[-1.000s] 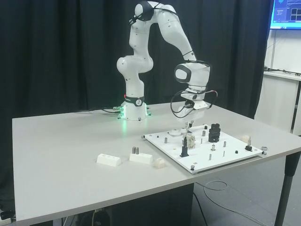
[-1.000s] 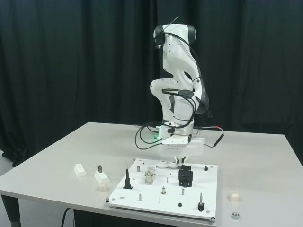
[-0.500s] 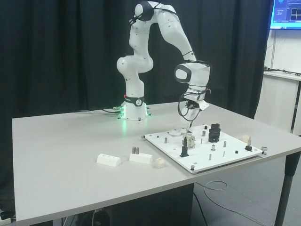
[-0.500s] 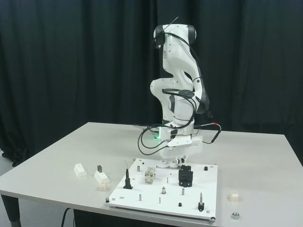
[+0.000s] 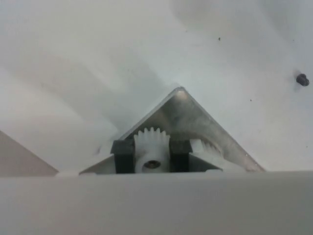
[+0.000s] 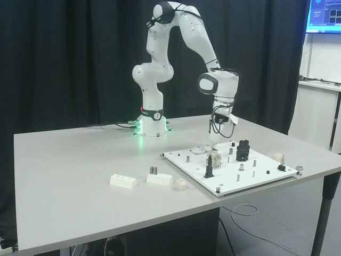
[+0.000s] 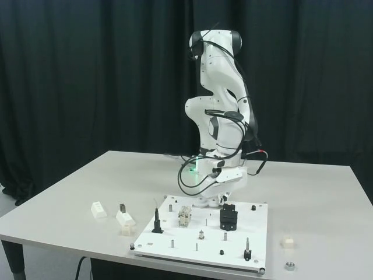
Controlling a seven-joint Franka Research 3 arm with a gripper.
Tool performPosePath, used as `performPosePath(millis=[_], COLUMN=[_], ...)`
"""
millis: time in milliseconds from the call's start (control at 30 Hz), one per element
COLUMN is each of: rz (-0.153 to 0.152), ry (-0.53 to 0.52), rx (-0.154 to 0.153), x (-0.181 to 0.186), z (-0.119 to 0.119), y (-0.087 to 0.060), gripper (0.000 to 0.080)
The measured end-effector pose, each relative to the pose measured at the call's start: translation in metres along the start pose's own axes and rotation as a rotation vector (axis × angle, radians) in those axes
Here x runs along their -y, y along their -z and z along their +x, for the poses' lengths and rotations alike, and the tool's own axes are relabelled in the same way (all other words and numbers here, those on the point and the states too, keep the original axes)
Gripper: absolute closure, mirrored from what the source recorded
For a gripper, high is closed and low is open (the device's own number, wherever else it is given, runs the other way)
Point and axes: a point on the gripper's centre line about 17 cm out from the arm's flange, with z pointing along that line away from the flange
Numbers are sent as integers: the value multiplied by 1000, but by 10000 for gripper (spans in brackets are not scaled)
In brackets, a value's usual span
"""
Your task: Insert small gear.
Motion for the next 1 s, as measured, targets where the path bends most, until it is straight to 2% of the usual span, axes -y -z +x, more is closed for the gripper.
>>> performPosePath(millis=[433,467,700,733,767,800,1000], rz=[-7,-7,-7,-7,-7,-8,-10], ry=[5,2,-28,-30,-33,-36,-52], rx=[7,9,28,31,34,36,52], x=[1,1,9,11,12,14,26], z=[0,0,-3,-4,-4,-4,-4], y=[4,5,19,21,23,25,33], gripper=[659,404,404,134,134,28,9])
